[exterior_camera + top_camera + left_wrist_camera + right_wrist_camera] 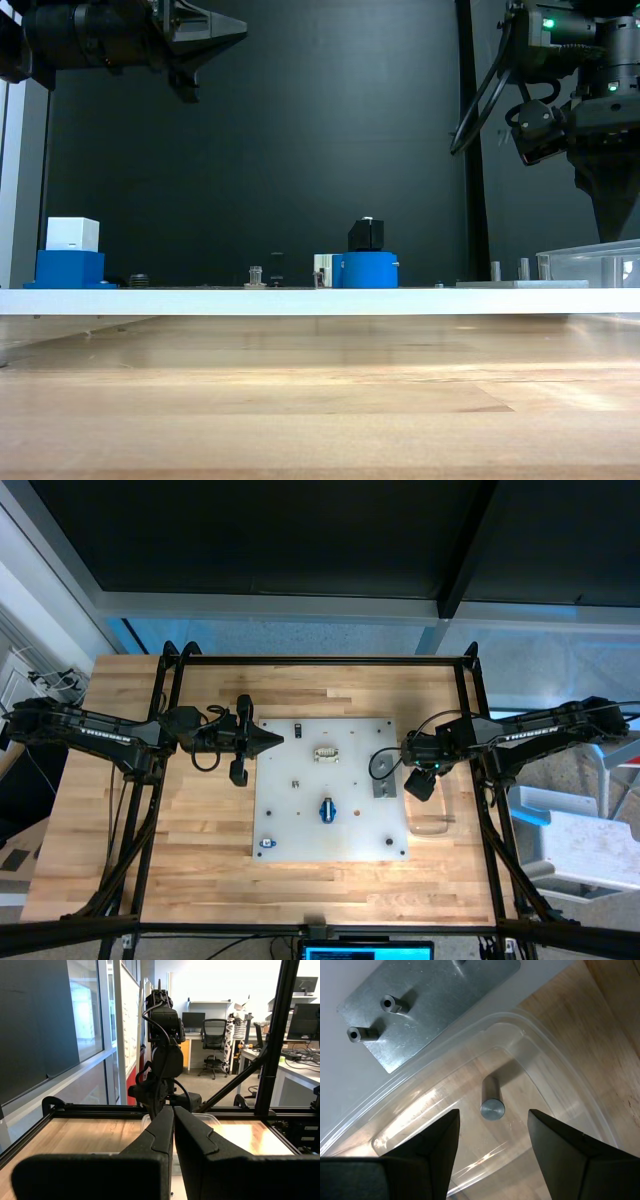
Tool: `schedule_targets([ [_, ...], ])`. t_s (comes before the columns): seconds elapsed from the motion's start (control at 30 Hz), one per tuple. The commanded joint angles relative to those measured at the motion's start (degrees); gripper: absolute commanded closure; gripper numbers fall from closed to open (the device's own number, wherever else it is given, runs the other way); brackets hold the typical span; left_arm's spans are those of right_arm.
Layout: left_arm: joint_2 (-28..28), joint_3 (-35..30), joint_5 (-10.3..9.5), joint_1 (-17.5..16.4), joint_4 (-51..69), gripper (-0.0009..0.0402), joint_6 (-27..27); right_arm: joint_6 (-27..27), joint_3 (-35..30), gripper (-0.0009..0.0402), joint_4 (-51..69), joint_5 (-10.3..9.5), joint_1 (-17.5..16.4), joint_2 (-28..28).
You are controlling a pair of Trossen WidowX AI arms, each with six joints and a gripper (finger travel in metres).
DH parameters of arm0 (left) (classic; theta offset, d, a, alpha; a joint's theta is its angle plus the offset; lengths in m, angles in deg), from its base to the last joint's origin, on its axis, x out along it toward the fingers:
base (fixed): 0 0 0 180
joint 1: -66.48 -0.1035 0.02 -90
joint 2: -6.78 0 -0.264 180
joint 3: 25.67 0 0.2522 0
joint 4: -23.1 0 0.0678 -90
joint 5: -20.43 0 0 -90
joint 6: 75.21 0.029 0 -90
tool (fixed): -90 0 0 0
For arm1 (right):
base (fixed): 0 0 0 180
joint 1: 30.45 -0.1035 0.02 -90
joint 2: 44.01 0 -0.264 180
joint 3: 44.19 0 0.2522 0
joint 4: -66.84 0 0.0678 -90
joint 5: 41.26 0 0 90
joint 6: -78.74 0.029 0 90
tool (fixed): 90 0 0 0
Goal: Pick the 16mm cylinder and place it in the taskboard
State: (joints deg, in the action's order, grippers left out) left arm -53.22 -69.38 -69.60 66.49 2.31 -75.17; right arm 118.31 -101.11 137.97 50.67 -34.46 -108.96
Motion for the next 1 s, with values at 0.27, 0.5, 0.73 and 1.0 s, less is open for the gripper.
schedule_targets([
  [0.27, 0.0, 0.0, 0.02, -0.02, 0.02, 0.0393, 0.02, 0.72, 2.03, 0.0183, -2.01, 0.0, -0.15, -0.11],
  [0.5, 0.0, 0.0, 0.02, -0.02, 0.0, 0.0393, 0.0, 0.94, 4.5, 0.0183, -5.86, 0.07, -0.26, -0.11],
  [0.73, 0.0, 0.0, 0.02, 0.0, 0.0, 0.0393, 0.02, 0.66, 6.43, 0.0183, -7.26, 1.22, -0.26, -0.11],
  [1.0, 0.0, 0.0, 0.02, 0.0, 0.0, 0.0393, 0.02, 0.63, 7.85, 0.0183, -9.27, 1.49, -0.26, -0.11],
])
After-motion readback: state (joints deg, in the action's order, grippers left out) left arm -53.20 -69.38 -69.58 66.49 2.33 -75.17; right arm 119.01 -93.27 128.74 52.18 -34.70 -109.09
